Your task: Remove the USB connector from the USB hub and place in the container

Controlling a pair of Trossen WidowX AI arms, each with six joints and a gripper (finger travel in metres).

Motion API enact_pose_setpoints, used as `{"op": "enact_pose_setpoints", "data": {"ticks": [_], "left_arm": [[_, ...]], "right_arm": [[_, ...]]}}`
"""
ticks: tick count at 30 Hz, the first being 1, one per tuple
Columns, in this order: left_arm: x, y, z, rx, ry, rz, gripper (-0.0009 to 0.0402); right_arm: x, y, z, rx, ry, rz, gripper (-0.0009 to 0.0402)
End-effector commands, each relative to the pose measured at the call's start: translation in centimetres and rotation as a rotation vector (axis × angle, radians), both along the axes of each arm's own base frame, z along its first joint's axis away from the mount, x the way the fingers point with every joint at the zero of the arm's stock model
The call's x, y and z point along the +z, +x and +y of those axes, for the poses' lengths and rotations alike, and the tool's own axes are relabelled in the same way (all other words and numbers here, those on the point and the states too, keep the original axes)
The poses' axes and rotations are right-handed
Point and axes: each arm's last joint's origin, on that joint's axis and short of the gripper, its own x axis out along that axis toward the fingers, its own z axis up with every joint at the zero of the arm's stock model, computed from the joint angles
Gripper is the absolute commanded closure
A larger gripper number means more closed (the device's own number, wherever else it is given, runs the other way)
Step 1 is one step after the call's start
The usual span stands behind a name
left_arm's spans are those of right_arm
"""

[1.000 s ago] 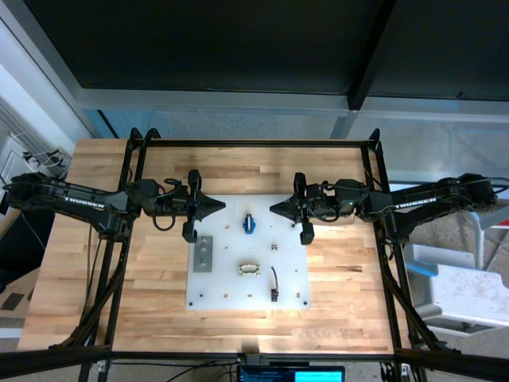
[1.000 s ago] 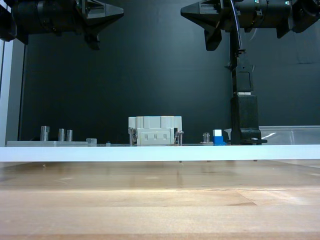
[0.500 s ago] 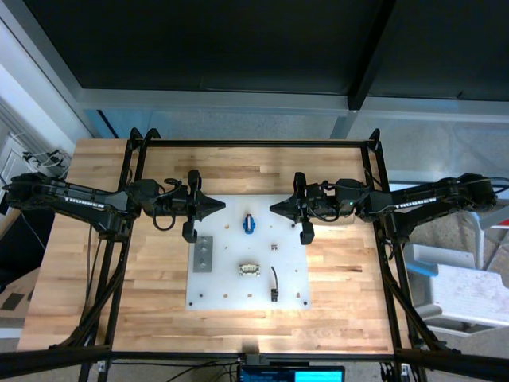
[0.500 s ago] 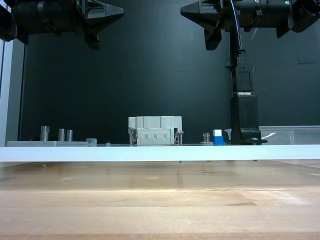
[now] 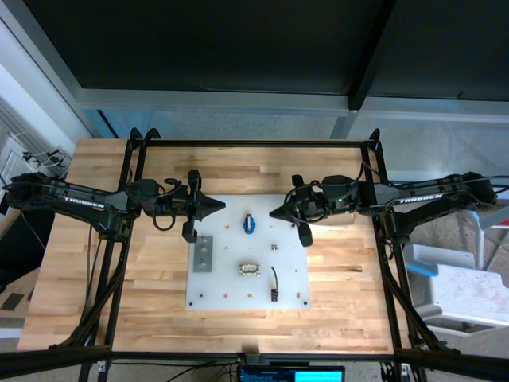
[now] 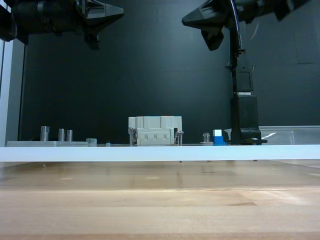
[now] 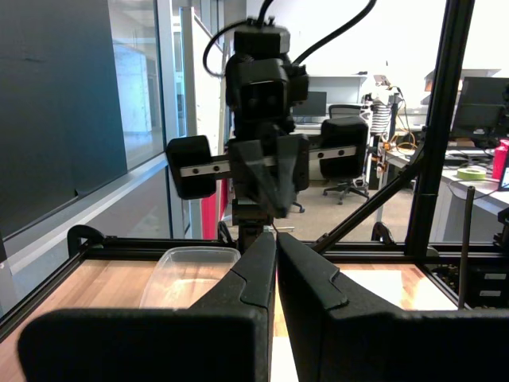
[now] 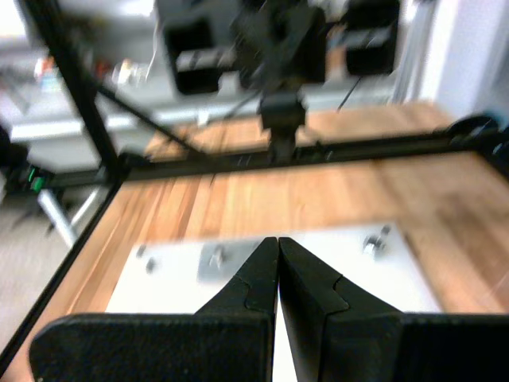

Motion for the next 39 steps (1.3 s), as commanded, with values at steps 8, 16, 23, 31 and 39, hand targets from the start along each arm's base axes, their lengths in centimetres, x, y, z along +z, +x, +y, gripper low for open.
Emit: {"op": "enact_pose_setpoints", "data": {"ticks": [8,16,23,31,39], "left_arm": [[0.0,0.0,0.0,0.0,0.0,0.0,0.0393],[0.0,0.0,0.0,0.0,0.0,0.0,0.0392],[0.0,0.0,0.0,0.0,0.0,0.0,0.0392],[0.0,0.0,0.0,0.0,0.0,0.0,0.0393],[0.0,0.0,0.0,0.0,0.0,0.001,0.0392]], "right_arm": [[2.3,-1.4,1.5,0.119,-0.103,0.267,0.0393],[2.1,-2.2,4.6,0.046,-0.084,0.315,0.0393],[2.1,-3.0,7.7,-0.004,-0.036,0.34,0.0393],[2.8,-1.7,11.1,0.0,-0.091,0.525,0.0393],[2.0,1.2,14.3,0.015,-0.129,0.655,0.0393]]}}
